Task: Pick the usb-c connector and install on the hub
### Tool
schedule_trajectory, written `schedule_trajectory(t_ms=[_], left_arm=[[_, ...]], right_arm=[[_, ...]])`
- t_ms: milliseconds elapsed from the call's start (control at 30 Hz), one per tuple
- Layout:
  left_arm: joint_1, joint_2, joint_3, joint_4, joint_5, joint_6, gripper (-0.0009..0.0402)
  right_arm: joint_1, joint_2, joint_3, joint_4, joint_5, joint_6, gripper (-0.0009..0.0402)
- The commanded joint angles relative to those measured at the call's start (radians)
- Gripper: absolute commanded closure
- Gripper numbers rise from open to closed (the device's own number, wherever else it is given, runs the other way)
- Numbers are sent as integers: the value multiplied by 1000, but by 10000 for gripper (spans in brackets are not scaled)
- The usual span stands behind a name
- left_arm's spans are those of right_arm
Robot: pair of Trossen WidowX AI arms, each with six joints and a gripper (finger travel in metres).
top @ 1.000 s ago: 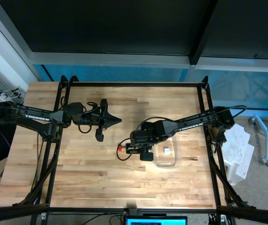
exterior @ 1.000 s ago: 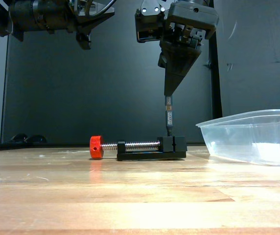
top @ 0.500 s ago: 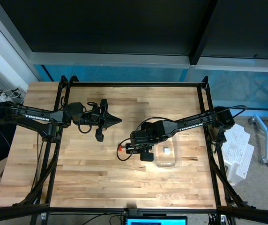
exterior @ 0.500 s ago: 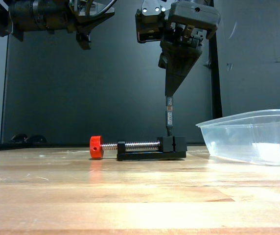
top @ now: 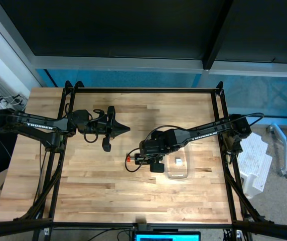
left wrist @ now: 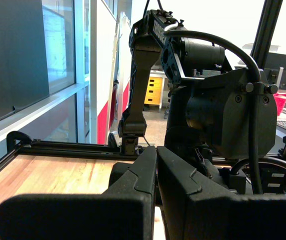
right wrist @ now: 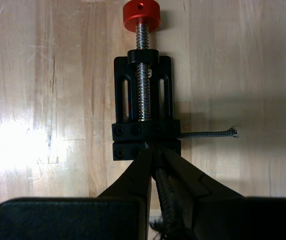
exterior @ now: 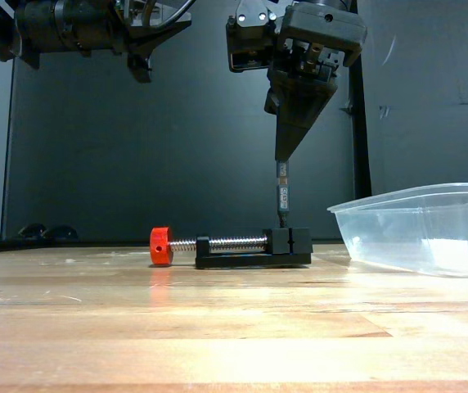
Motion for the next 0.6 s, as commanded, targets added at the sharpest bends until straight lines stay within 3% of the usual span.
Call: schedule_trajectory(t_ms=[33,600], left_arm=[[0,0,0,0,0,0,393],[0,0,0,0,0,0,393]], right_arm=[[0,0,0,1,2,1,393],[0,0,-22,25,-10,1,393]])
